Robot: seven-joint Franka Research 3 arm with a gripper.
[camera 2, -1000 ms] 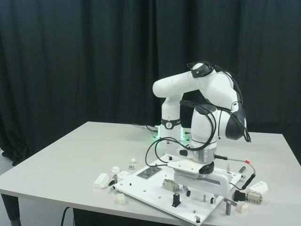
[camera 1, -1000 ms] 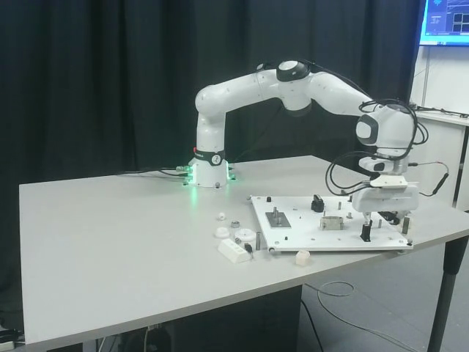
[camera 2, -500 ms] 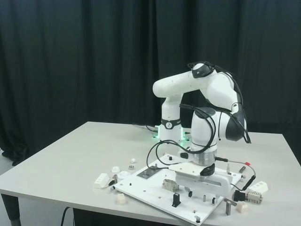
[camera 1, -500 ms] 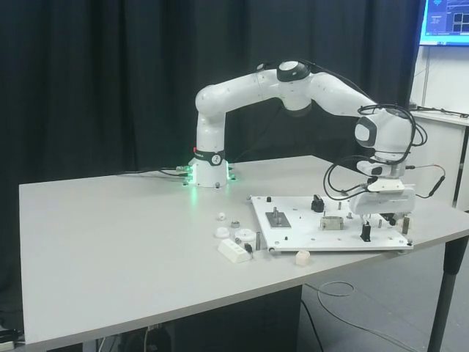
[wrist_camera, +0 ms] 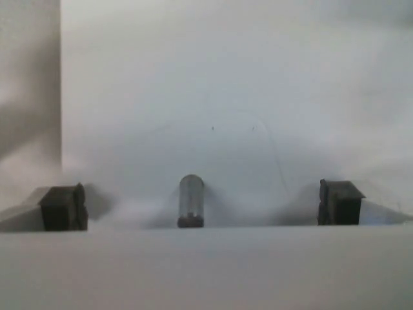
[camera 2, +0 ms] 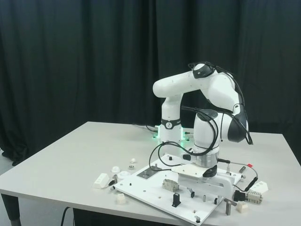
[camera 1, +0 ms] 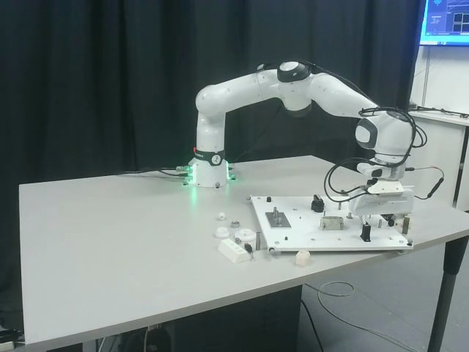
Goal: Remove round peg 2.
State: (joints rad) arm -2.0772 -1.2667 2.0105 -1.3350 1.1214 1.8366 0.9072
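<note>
A short grey round peg (wrist_camera: 191,201) stands upright on the white board (wrist_camera: 226,97) in the wrist view. It sits between the two black fingertips (wrist_camera: 63,208) of my gripper (wrist_camera: 201,205), which is open and touches nothing. In the room views the gripper (camera 1: 380,218) (camera 2: 197,189) hangs low over the near right part of the board (camera 1: 293,218) (camera 2: 155,188). The white hand hides the peg there.
On the board stand a black upright part (camera 1: 365,232), a grey metal fixture (camera 1: 332,222), a black block (camera 1: 317,203) and small pegs (camera 2: 204,197). Loose white parts (camera 1: 234,251) lie on the table left of the board. A connector (camera 2: 256,188) lies at its right.
The hand has sunk closer to the board and shifted a little across it. The parts on the board and table have not moved.
</note>
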